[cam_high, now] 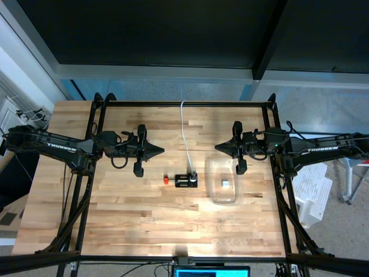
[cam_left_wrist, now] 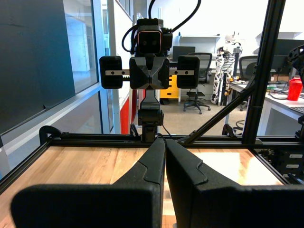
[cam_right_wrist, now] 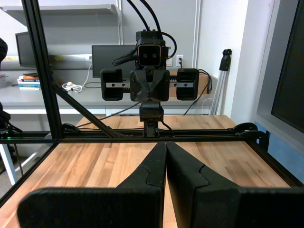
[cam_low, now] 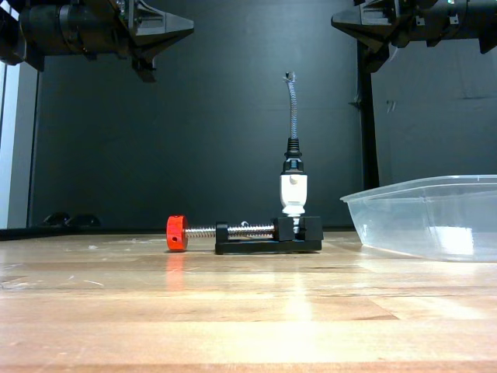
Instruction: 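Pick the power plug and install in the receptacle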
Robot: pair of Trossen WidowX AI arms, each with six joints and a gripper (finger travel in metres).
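1. Nearest, the receptacle (cam_low: 293, 190) is clamped upright in the black vise (cam_low: 268, 233), steadied for insertion.
2. A tiny piece (cam_high: 226, 183) is seen in the clear tray (cam_high: 210, 173); the power plug cannot be identified.
3. Left gripper (cam_high: 157, 151) and right gripper (cam_high: 219, 148) are held high, apparently parked, jaws pressed together, empty.

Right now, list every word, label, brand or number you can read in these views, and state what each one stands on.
"TROSSEN": white letters on the left arm.
"TROSSEN": the same on the right arm.
Screen at the table's near edge: too small to read.
Left pincer and right pincer, both shut, raised above the table on either side of the black vise: no lettering seen.
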